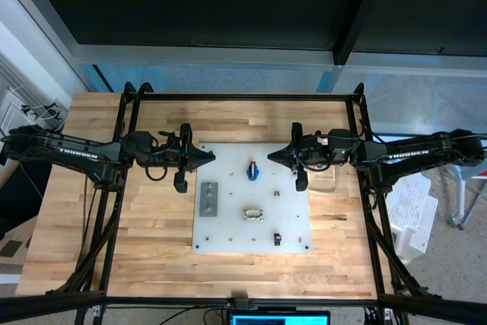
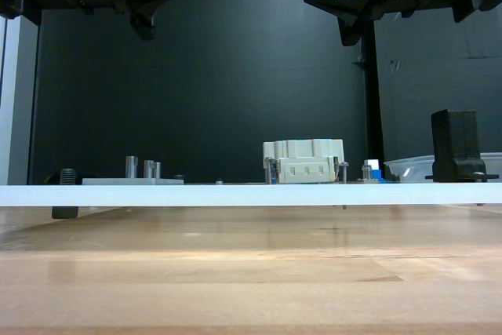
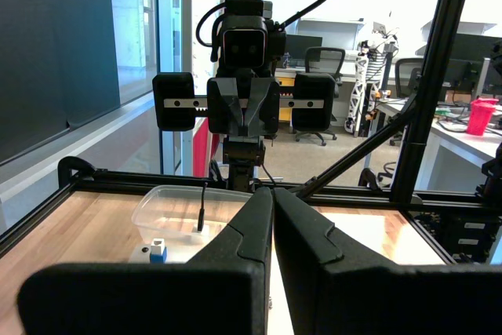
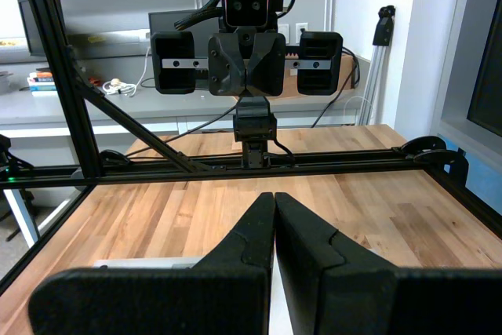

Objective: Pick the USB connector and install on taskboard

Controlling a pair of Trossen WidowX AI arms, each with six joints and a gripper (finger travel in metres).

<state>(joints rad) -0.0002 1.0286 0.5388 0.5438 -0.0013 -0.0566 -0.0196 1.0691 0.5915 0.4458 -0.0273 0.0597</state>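
**Both arms high, pick not yet started**

From my station I judge the task to be at its opening step: nothing is grasped and nothing has been fitted.

The left gripper hangs well above the taskboard, over its 10 o'clock corner. Its 2 fingers are pressed together on nothing. The right gripper faces it from about 1 o'clock, equally high, also with its fingers together and empty.

On the board the grey block sits at 9 o'clock and the blue knob at 12. The beige connector is just below centre, and the black socket is at 5 o'clock.

The USB connector, as far as I can judge, is the slim black piece standing in the clear tray. The tray rests on the counter just beside the board's 2 o'clock edge, partly under the right arm. I cannot confirm the part from overhead.

The right arm is nearer, so I would use it. It needs to part its fingers, swing out towards 3 o'clock and come down into the tray squarely over that small piece. A slightly off-centre grip could tip it, and a tilted plug will not seat in the socket at 5 o'clock.
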